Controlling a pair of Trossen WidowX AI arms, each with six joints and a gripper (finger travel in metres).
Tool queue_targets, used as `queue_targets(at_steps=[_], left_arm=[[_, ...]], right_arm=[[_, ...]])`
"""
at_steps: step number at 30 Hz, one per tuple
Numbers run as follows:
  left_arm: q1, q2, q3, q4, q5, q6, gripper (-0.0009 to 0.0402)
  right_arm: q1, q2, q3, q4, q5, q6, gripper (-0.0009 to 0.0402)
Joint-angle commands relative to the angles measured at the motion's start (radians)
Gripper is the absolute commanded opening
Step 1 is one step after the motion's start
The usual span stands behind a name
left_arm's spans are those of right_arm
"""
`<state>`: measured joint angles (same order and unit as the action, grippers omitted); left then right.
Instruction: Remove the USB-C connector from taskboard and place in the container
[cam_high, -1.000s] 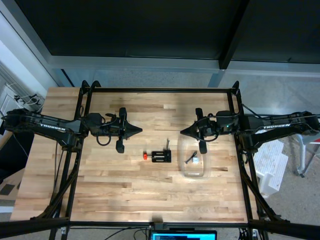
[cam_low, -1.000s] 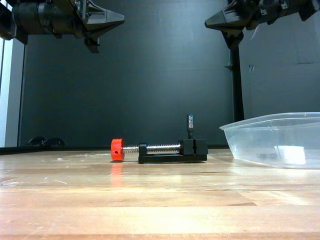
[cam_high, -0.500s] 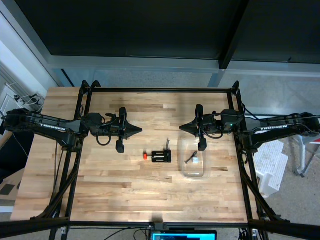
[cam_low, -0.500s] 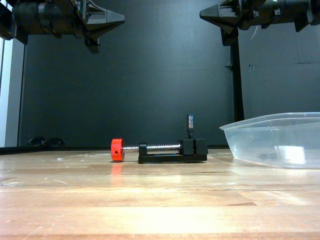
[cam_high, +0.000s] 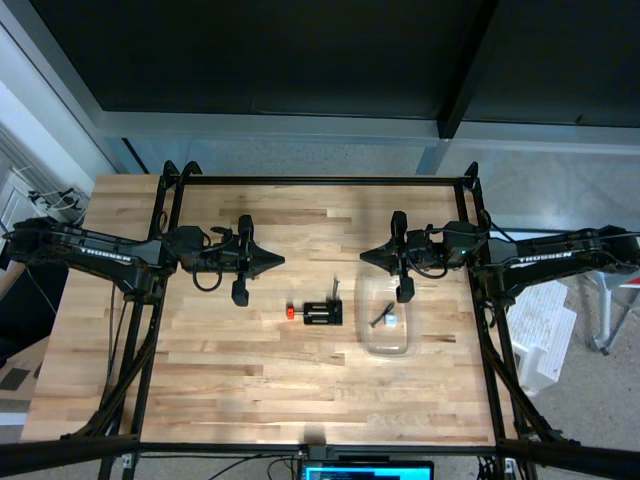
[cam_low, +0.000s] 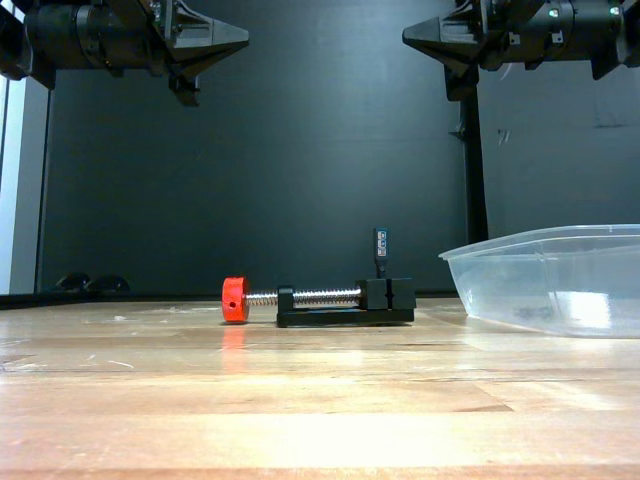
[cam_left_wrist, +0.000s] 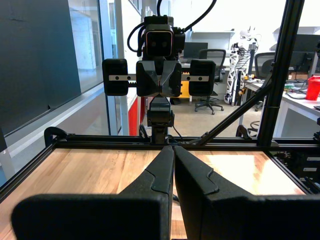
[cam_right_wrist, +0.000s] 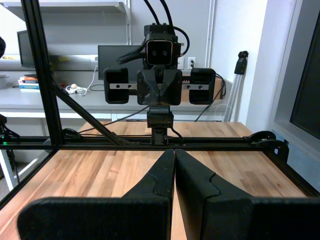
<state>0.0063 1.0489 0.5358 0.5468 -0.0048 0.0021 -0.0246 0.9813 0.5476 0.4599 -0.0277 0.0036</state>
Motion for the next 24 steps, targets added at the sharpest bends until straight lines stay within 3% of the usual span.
queue_targets(at_steps=[1,24], left_arm=[[0.000,0.000,0.000,0.000,0.000,0.000,0.0000],[0.000,0.000,0.000,0.000,0.000,0.000,0.0000]], right_arm=[[0.000,0.000,-0.002,0.002,0.001,0.004,0.0000],[0.000,0.000,-0.010,0.010,0.009,0.039,0.0000]])
